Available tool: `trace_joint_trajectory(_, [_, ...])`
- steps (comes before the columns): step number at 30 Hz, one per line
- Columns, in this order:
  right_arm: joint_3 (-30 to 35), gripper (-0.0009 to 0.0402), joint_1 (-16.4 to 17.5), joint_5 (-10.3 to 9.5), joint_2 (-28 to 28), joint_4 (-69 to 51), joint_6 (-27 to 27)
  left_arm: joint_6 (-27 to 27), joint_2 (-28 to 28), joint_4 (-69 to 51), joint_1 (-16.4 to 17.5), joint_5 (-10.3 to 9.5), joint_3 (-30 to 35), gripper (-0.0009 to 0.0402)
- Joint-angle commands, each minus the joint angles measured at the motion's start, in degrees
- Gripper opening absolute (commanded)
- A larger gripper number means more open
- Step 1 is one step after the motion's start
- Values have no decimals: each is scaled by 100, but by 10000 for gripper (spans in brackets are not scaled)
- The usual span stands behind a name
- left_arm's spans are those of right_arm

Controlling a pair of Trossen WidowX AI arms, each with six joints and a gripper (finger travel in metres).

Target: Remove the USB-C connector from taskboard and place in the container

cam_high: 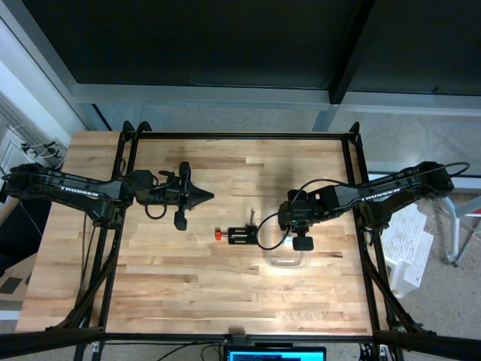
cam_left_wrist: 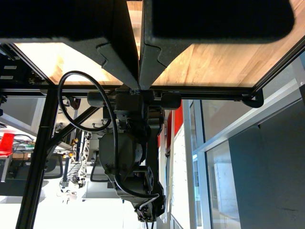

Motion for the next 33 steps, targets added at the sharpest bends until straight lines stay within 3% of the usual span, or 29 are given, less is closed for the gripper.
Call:
trace_joint_trajectory(1, [2, 0, 11, 33, 2, 109, 0, 0, 0, 2, 0, 0, 0, 0])
trace_joint_trajectory(7, [2, 8, 31, -26, 2, 125, 2, 0, 2, 0, 0, 0, 0, 0])
trace_joint_trajectory(16, [2, 112, 42, -22, 2, 162, 74, 0, 2, 0, 2, 0, 0, 0])
trace_joint_trajectory(22, [4, 154, 46, -20, -9, 186, 157, 0, 2, 0, 0, 0, 0, 0])
trace_joint_trajectory(33, [4, 158, 42, -96, -214, 302, 181, 0, 2, 0, 0, 0, 0, 0])
